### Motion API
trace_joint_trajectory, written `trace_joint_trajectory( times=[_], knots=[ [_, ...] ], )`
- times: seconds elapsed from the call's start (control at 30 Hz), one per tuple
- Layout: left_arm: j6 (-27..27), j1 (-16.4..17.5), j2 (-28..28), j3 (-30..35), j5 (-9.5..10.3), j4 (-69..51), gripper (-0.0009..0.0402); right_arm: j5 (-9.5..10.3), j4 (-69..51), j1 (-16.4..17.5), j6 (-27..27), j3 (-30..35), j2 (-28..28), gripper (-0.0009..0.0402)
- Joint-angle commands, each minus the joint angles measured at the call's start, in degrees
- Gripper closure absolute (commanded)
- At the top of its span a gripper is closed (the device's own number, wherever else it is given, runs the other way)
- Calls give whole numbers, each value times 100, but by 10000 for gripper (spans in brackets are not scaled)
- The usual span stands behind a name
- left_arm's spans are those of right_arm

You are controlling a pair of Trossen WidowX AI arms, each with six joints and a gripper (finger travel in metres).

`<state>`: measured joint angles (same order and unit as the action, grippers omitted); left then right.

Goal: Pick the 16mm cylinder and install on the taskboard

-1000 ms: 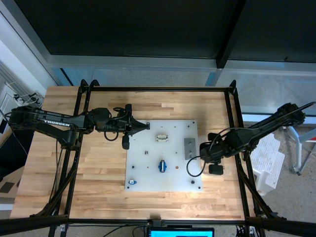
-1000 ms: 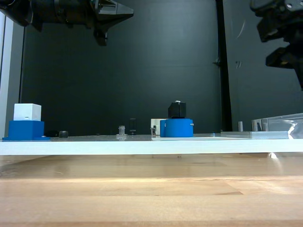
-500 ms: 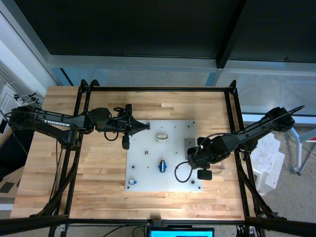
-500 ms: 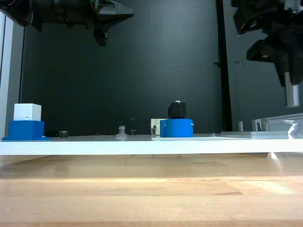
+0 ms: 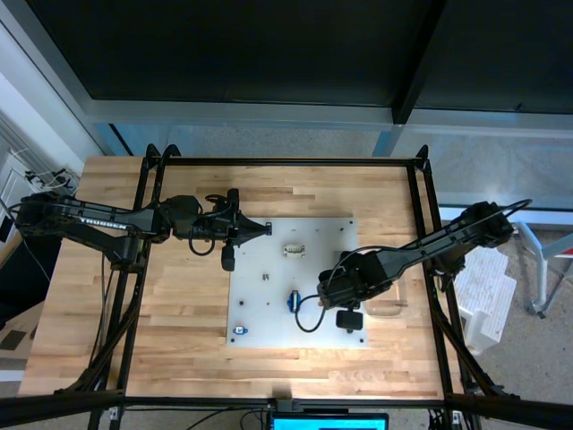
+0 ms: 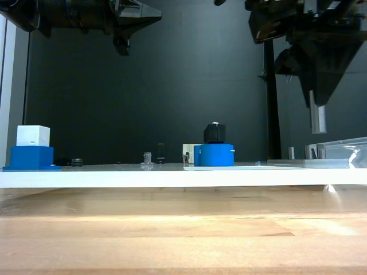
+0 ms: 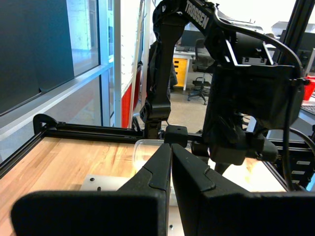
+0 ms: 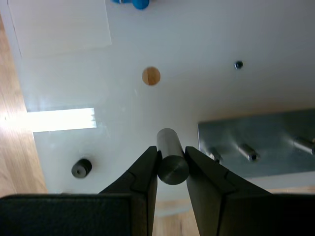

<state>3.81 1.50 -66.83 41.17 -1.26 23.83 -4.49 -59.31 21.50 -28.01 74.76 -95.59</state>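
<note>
The right gripper (image 8: 171, 149) is hovering above the taskboard (image 8: 206, 34), its fingers pinching the 16mm cylinder (image 8: 173, 167) upright, clear of the taskboard's surface, near its round hole (image 8: 151, 75) and grey metal block (image 8: 266, 142). The left gripper (image 7: 171, 150) is hanging high by the taskboard's far left corner, fingers pressed together, gripping nothing.

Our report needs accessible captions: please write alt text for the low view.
The right gripper hangs above the right side of the large white square taskboard, shut on a short silver-grey metal cylinder pointing down; the left gripper, shut, hovers high over the left side.
</note>
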Motion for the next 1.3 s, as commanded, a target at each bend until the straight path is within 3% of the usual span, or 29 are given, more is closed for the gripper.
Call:
trace_joint_trajectory(
  times=[0.03, 0.53, 1.3],
  knots=[
    [-2, 2, -2, 2, 0, 4, 393, -9, 2, -28, -4, 160, -197, 393],
    [-2, 0, -2, 2, 0, 2, 393, -42, 105, -90, 107, 800, -966, 393],
    [-2, 0, -2, 2, -2, 2, 393, -50, 343, -140, 280, 785, -1196, 393]
  ],
)
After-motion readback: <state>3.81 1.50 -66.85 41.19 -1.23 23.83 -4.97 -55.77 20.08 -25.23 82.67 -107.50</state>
